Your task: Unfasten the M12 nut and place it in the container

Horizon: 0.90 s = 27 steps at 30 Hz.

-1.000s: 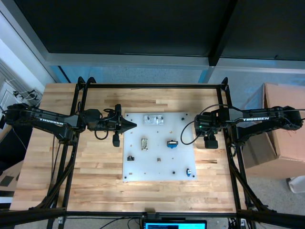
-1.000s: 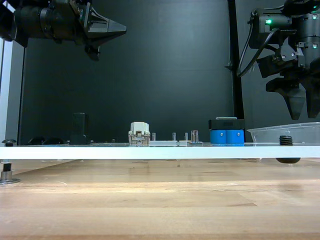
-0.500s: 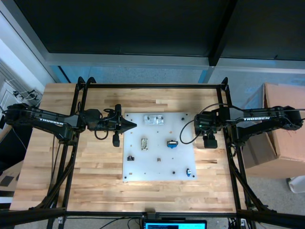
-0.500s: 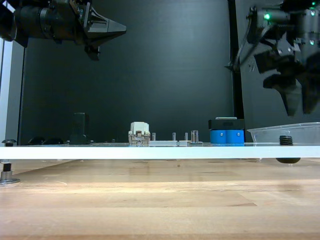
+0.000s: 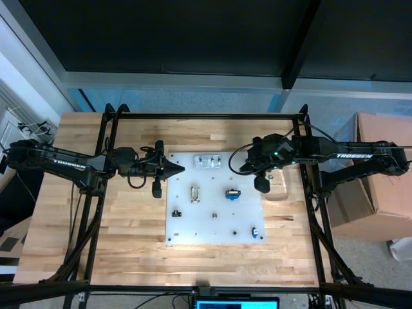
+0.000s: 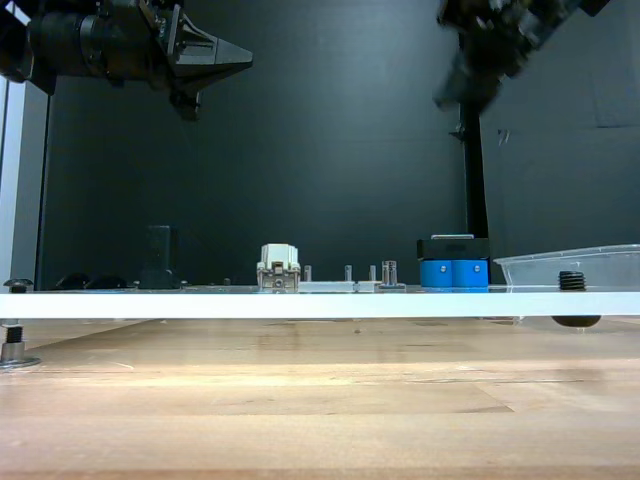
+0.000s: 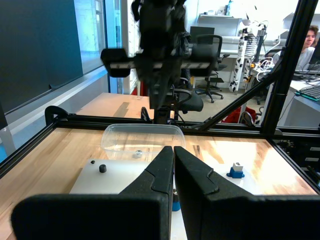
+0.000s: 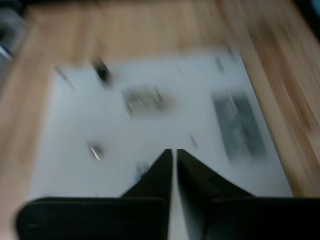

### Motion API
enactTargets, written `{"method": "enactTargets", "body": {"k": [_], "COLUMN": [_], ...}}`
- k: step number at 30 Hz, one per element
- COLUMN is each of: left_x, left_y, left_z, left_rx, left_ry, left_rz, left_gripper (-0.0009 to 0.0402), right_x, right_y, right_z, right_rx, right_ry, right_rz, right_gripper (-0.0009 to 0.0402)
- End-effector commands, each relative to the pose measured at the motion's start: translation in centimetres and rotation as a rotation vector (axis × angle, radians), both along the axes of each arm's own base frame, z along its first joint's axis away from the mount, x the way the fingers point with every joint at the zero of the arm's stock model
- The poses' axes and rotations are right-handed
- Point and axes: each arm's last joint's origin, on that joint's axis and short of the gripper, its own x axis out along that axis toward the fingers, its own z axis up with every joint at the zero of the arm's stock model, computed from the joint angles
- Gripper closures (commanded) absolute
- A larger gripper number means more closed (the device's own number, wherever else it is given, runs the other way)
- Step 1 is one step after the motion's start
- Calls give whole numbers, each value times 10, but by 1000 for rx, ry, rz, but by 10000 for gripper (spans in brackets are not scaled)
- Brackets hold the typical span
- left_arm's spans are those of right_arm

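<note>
We find the silver nut (image 7: 137,153) lying free in the clear container (image 7: 114,142), its ribbed stud (image 6: 571,281) bare. The right gripper (image 8: 173,151) hangs high over the board's (image 5: 193,225) far right part, claw together and empty. The left gripper (image 5: 183,169), likewise closed, hovers at the board's left edge

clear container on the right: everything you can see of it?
The clear container is a shallow plastic tray with rounded corners, upright on the wooden table beside the board's right edge. A small silver piece, apparently the M12 nut, lies free on its floor; the stud shows bare ribs. Nothing else touches it: the right gripper, shut, hangs above the board's far right; the left gripper, shut, is high over the board's left edge.
</note>
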Motion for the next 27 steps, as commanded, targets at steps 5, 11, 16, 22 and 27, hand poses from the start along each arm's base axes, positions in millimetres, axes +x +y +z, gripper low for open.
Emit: {"method": "enactTargets", "body": {"k": [5,11,16,22,27], "left_x": [0,0,0,0,0], "left_y": [0,0,0,0,0], "left_z": [0,0,0,0,0], "left_rx": [0,0,0,0,0], "left_ry": [0,0,0,0,0], "left_rz": [0,0,0,0,0], "left_gripper": [393,393,393,393,393], "right_x": [19,19,14,13,13], "right_y": [1,1,3,4,5], "right_z": [4,-20,-38,-43,-42], "right_rx": [11,35,39,34,42], "right_ry": [-390,-575,-634,-636,-647], "right_rz": [-12,-58,-49,-27,-1], "right_gripper": [394,394,394,394,394]}}
